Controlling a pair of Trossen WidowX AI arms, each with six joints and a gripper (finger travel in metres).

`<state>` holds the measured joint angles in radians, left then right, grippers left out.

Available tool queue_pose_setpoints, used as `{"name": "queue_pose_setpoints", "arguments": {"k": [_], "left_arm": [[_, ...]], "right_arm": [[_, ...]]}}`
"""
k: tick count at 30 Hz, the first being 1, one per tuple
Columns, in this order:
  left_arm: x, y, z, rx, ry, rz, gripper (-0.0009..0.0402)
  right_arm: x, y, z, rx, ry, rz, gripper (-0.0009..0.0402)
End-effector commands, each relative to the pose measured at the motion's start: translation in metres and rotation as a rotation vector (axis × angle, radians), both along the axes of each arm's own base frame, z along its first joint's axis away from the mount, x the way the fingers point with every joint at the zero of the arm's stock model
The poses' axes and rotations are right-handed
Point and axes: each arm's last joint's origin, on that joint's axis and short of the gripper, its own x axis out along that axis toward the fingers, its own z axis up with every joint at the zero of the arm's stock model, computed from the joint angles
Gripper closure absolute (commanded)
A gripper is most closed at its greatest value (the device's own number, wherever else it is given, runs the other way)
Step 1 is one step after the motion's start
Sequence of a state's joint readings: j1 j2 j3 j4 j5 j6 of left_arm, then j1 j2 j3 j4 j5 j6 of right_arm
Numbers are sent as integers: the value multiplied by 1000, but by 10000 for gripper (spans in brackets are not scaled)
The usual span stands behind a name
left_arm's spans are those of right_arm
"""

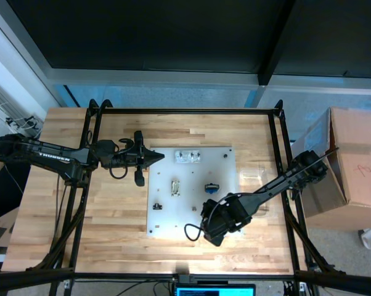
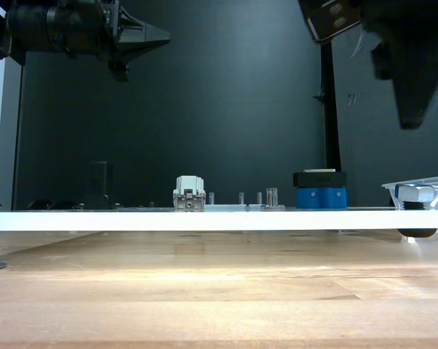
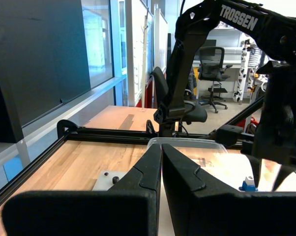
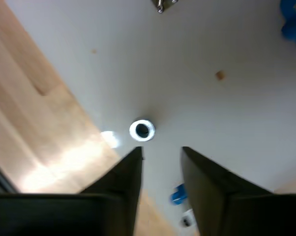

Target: Unfasten the M12 nut and place it in the container

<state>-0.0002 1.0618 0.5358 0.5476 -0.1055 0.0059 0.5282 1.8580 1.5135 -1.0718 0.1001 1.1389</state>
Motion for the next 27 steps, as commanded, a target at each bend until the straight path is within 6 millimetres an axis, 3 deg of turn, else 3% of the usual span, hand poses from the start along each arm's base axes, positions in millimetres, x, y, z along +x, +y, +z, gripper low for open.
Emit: {"name": "queue_pose_setpoints", "arguments": {"k": [1,6,10,21,27], "left_arm": [[0,0,0,0,0,0,393],[0,0,0,0,0,0,393],[0,0,0,0,0,0,393],[0,0,0,0,0,0,393],[0,0,0,0,0,0,393]], "right_arm": [[1,1,1,22,-7,-97,212],[2,1,-2,27,-4,-157,144],[7,4,-8,25,2,-161,125],[22,13,-44,-5,48,-162,152],[23,14,-51,-3,57,-160,176]]}}
